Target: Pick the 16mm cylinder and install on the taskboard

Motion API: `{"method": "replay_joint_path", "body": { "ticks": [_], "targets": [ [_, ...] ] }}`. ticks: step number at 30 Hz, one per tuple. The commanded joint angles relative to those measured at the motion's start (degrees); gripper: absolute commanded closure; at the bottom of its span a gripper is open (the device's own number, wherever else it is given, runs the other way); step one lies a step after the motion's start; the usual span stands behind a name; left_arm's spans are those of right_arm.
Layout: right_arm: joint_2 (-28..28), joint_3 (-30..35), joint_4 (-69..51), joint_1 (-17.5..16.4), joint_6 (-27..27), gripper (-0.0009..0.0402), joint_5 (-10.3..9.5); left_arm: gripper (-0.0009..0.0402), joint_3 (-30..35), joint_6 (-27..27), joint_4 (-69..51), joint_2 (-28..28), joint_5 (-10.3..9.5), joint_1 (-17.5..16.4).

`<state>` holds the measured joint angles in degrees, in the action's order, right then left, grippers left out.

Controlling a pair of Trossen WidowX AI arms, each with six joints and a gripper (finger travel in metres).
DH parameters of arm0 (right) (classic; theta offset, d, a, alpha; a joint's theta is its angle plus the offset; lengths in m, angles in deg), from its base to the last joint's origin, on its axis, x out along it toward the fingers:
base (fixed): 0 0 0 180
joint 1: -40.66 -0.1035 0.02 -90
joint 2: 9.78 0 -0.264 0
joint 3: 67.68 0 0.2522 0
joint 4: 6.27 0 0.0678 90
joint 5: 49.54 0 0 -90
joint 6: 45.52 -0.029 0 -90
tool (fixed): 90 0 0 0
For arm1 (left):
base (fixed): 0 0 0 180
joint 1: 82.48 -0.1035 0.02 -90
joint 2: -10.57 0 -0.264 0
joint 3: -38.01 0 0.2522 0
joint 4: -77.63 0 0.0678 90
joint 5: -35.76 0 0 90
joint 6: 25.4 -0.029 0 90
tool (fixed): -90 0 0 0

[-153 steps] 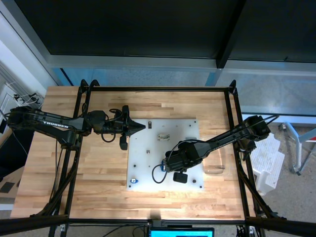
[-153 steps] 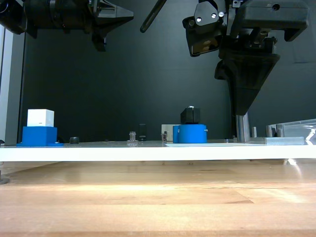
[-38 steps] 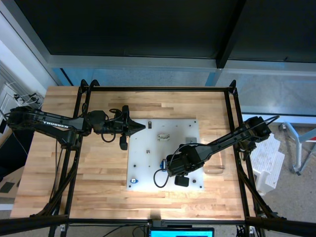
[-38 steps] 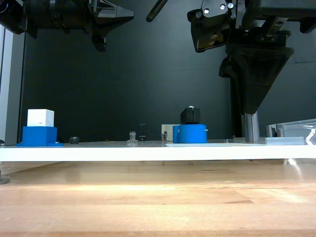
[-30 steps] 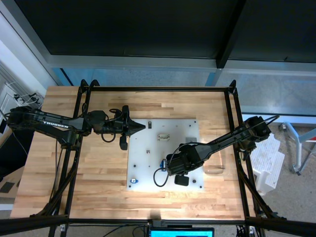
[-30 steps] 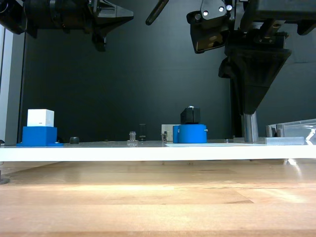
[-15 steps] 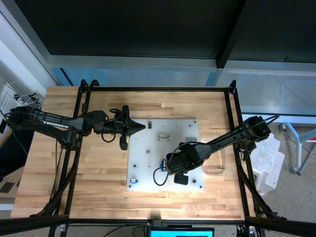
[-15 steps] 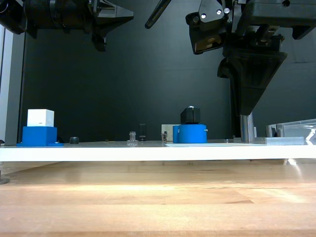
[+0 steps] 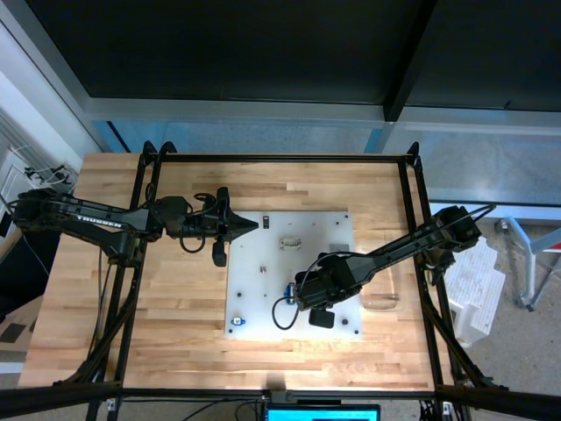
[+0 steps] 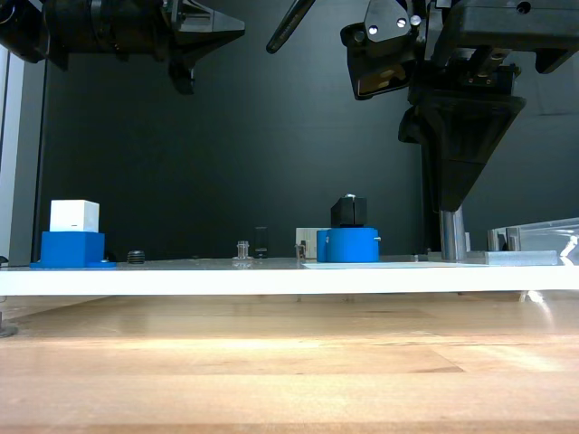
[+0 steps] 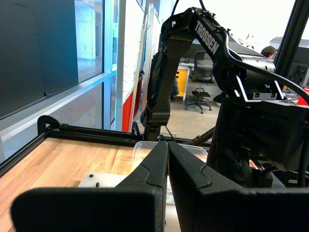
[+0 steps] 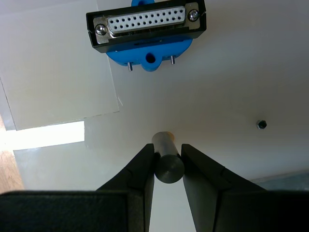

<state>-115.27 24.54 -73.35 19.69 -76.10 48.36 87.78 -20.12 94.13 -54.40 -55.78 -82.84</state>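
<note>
Your right gripper (image 12: 167,154), on the arm (image 11: 212,43) lettered TROSSEN, pinches the 16mm cylinder (image 12: 169,167) upright on the taskboard (image 12: 231,72); your left gripper (image 11: 167,147) hovers closed beside its far-left edge.

R claw (image 12: 167,149), cylinder (image 12: 168,167) over taskboard (image 9: 254,291); L claw (image 9: 252,225) at left edge.

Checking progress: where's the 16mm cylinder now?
The cylinder is clamped upright in the right gripper, down at the taskboard beside the blue connector; left gripper hangs by the board's left edge.

counter (image 9: 175,289): wood | board (image 9: 254,298): white, flat on counter, right of centre | tray (image 9: 383,304): clear, just beside board's right edge
</note>
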Motion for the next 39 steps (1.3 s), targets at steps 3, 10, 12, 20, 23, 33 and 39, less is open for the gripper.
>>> {"method": "replay_joint_path", "body": {
  "ticks": [3, 10, 12, 20, 23, 33, 39],
  "targets": [
    [0.0, 0.0, 0.0, 0.0, -0.3, 0.0316, -0.07, 0.0393, 0.0, 0.0, 0.0, 0.0, 0.00, 0.0],
    [0.0, 0.0, -0.1, -0.1, -0.5, 0.0270, -0.09, 0.0393, 0.0, 0.0, 0.0, 0.0, 0.00, 0.0],
    [0.0, 0.2, -0.2, -0.2, -0.5, 0.0259, -0.13, 0.0393, 0.0, 0.0, 0.0, 0.0, 0.00, 0.0],
    [0.1, 0.4, -0.2, -0.3, -0.5, 0.0226, -0.52, 0.0393, 0.0, 0.0, 0.0, 0.0, 0.00, 0.0],
    [0.1, 0.4, -0.2, -0.3, -0.5, 0.0216, -0.57, 0.0393, 0.0, 0.0, 0.0, 0.0, 0.00, 0.0],
    [0.2, 0.3, -0.2, -0.4, -0.5, 0.0208, -1.68, 0.0393, 0.0, 0.0, 0.0, 0.0, 0.00, 0.0],
    [0.2, 0.3, -0.2, -0.4, -0.5, 0.0208, -1.66, 0.0393, 0.0, 0.0, 0.0, 0.0, 0.00, 0.0]
  ]
}}
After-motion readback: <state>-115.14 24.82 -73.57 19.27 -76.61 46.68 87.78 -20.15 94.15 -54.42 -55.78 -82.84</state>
